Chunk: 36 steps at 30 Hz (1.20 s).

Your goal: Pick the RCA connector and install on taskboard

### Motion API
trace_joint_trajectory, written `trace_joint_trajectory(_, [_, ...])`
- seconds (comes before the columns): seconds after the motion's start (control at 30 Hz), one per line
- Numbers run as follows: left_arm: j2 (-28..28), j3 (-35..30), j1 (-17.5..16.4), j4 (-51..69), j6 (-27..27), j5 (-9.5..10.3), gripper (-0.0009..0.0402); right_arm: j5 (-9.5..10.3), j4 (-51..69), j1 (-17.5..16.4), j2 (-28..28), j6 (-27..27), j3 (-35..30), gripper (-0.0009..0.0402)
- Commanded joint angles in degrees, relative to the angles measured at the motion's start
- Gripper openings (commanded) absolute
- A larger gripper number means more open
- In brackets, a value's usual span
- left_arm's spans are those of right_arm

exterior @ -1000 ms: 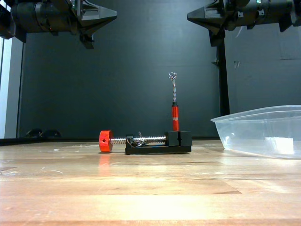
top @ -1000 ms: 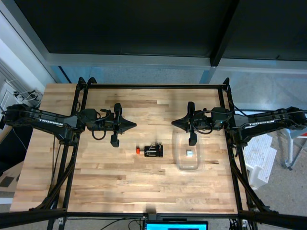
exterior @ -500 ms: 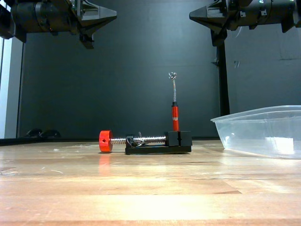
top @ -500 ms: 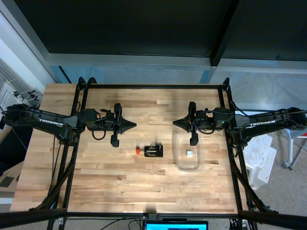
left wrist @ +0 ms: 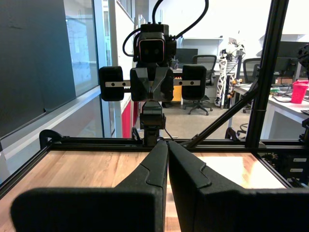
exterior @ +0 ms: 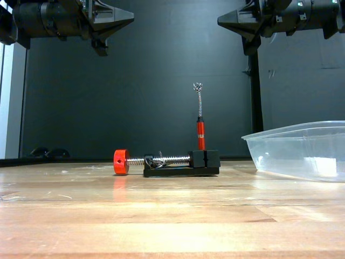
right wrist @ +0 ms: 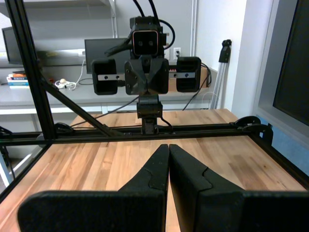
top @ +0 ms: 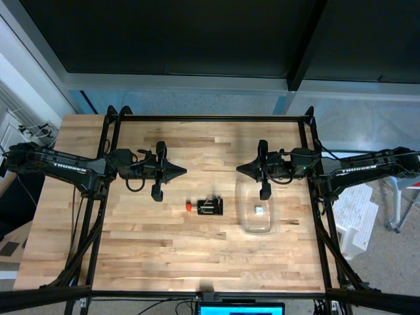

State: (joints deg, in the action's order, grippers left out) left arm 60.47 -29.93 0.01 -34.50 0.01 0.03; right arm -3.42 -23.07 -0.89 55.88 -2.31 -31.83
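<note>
Two grippers hang high above the table, tips facing each other: the left gripper over bare wood, the right gripper near the far end of the clear tray. Each wrist view shows its fingers pressed together with nothing between. The taskboard lies on the table between the arms, just beside the tray, its red knob pointing left; a red post with a spring stands on it. A small pale piece lies in the tray, too small to say if it is the RCA connector.
</note>
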Motion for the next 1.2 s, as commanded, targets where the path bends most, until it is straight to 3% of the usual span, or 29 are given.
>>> trace_joint_trajectory(0.03, [0.02, -0.02, 0.00, -0.02, -0.02, 0.00, 0.0000, 0.00, -0.33, -0.02, 0.04, 0.00, 0.52, 0.0000])
trace_joint_trajectory(1.2, [0.02, -0.02, 0.00, -0.02, -0.02, 0.00, 0.0000, 0.22, -1.92, -0.35, 0.02, 0.24, 0.55, 0.0000])
